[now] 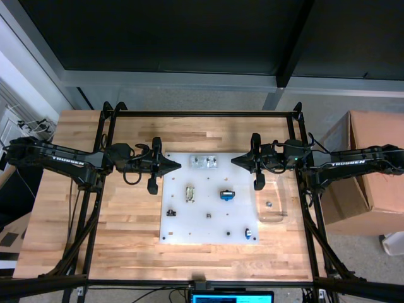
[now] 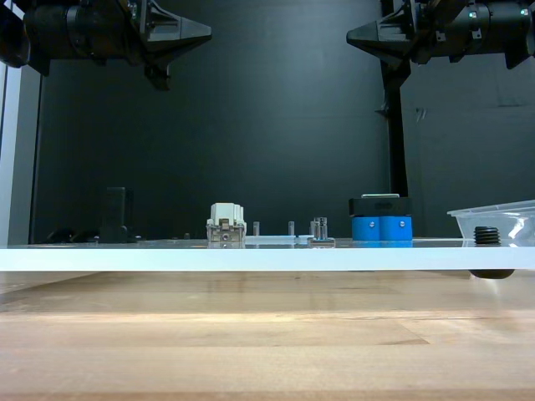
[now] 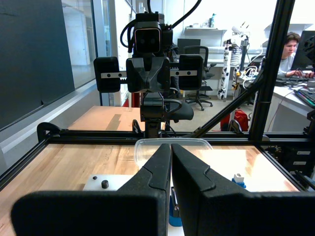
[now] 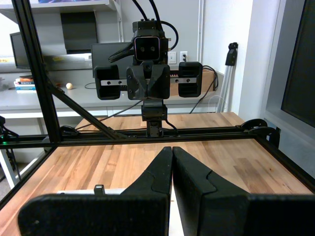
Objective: Pick the M12 nut and place it on its threads and fasten
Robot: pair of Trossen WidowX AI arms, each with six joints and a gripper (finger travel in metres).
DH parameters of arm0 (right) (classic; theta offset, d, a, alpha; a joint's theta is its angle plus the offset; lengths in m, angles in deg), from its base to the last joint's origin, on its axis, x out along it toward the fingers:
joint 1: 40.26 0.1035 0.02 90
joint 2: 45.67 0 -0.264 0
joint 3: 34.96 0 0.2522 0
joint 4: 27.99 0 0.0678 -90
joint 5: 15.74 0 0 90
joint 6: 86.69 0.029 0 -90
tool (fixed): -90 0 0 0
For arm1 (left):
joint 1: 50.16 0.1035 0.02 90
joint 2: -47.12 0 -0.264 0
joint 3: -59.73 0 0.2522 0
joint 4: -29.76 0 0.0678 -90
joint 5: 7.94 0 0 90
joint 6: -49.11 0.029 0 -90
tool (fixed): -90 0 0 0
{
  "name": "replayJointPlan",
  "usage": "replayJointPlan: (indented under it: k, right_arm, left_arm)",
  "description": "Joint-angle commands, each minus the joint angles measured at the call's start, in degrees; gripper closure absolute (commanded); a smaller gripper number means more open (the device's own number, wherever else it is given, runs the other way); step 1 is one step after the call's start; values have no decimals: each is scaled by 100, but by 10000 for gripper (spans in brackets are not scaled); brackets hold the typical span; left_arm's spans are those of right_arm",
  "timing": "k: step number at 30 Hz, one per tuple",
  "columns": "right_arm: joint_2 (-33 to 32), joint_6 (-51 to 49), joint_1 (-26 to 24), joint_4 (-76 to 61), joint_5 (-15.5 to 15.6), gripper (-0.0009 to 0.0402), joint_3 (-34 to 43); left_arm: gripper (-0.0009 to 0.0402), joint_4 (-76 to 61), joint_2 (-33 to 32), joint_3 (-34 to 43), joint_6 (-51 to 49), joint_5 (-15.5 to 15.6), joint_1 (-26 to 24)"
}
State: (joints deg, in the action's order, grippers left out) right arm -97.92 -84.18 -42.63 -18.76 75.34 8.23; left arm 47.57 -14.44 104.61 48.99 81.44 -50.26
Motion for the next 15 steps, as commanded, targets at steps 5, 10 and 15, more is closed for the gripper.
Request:
replayJointPlan:
  k: [5,10,15]
  right_arm:
    - [-2,7,7,13,7,393,2]
    - [4,4,13,37,13,393,2]
    - [13,-234,33,-756,785,393,295]
  left_arm:
    - [393,0,0,0,2,0,2]
    - [393,0,0,0,2,-2,2]
    - [393,-2,0,0,2,-2,2]
